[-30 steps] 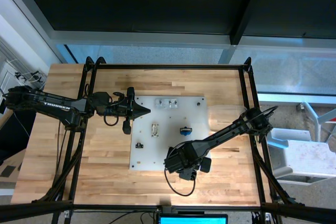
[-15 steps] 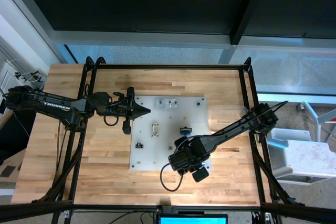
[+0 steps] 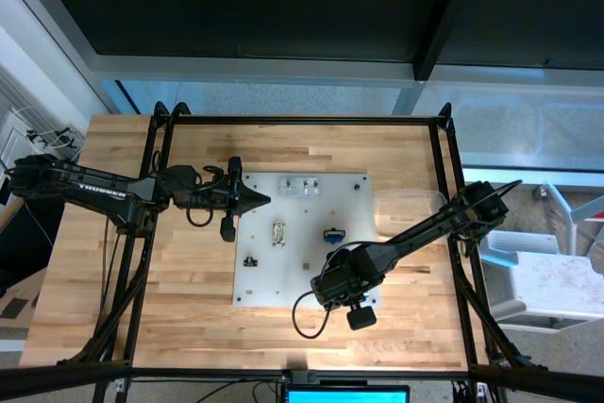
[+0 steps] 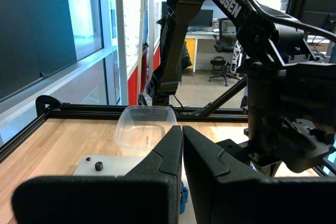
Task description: Unfasten the M12 fastener and place in the container
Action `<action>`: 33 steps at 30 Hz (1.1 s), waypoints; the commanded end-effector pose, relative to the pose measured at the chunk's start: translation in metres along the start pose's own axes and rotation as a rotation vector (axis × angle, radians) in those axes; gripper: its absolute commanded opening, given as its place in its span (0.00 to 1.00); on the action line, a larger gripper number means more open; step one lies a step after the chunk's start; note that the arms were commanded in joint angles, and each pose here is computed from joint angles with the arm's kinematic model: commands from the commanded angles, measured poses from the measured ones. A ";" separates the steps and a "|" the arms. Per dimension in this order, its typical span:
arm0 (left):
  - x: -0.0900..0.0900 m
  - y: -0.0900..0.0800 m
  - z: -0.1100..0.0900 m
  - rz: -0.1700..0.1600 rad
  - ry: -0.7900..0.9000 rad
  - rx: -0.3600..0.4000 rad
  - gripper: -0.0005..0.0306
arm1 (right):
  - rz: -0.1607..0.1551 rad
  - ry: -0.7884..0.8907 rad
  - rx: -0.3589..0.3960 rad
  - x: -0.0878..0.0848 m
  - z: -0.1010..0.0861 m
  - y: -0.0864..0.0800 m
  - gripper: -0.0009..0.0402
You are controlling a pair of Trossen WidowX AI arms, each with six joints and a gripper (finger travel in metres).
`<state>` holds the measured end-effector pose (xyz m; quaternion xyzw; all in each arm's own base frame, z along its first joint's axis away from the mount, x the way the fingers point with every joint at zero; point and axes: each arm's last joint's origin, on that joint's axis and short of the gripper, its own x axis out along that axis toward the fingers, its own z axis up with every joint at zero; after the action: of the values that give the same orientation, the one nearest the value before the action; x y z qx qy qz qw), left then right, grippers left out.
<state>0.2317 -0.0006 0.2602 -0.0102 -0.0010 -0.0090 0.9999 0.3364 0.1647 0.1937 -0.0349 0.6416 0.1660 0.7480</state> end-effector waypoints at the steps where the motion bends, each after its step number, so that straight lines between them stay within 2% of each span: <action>1: 0.000 0.000 0.000 0.000 0.000 0.000 0.02 | -0.001 0.005 -0.003 0.002 -0.001 -0.001 0.02; 3: 0.000 0.000 0.000 0.000 0.000 0.000 0.02 | -0.010 -0.003 -0.009 0.003 -0.001 -0.001 0.02; 12: 0.000 0.000 0.000 0.000 0.000 0.000 0.02 | -0.006 -0.022 -0.017 0.017 0.002 -0.005 0.02; 20: 0.000 0.000 0.000 0.000 0.000 0.000 0.02 | -0.014 -0.012 -0.014 0.017 0.001 -0.006 0.02; 21: 0.000 0.000 0.000 0.000 0.000 0.000 0.02 | -0.036 -0.013 -0.012 0.016 0.001 -0.007 0.02; 22: 0.000 0.000 0.000 0.000 0.000 0.000 0.02 | -0.078 -0.016 -0.009 0.015 0.001 -0.008 0.02; 23: 0.000 0.000 0.000 0.000 0.000 0.000 0.02 | -0.137 -0.020 0.000 0.014 0.000 -0.010 0.02; 25: 0.000 0.000 0.000 0.000 0.000 0.000 0.02 | -0.278 -0.034 0.039 0.009 -0.002 -0.014 0.02; 26: 0.000 0.000 0.000 0.000 0.000 0.000 0.02 | -0.333 -0.041 0.055 0.007 -0.003 -0.015 0.02; 27: 0.000 0.000 0.000 0.000 0.000 0.000 0.02 | -0.361 -0.048 0.066 0.005 -0.003 -0.016 0.02; 31: 0.000 0.000 0.000 0.000 0.000 0.000 0.02 | -0.363 -0.056 0.076 0.000 -0.004 -0.015 0.02; 33: 0.000 0.000 0.000 0.000 0.000 0.000 0.02 | -0.345 -0.057 0.084 -0.001 -0.005 -0.015 0.02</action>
<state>0.2317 -0.0005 0.2602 -0.0104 -0.0010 -0.0088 0.9999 0.3364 0.1499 0.1899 -0.1164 0.6108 0.0067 0.7831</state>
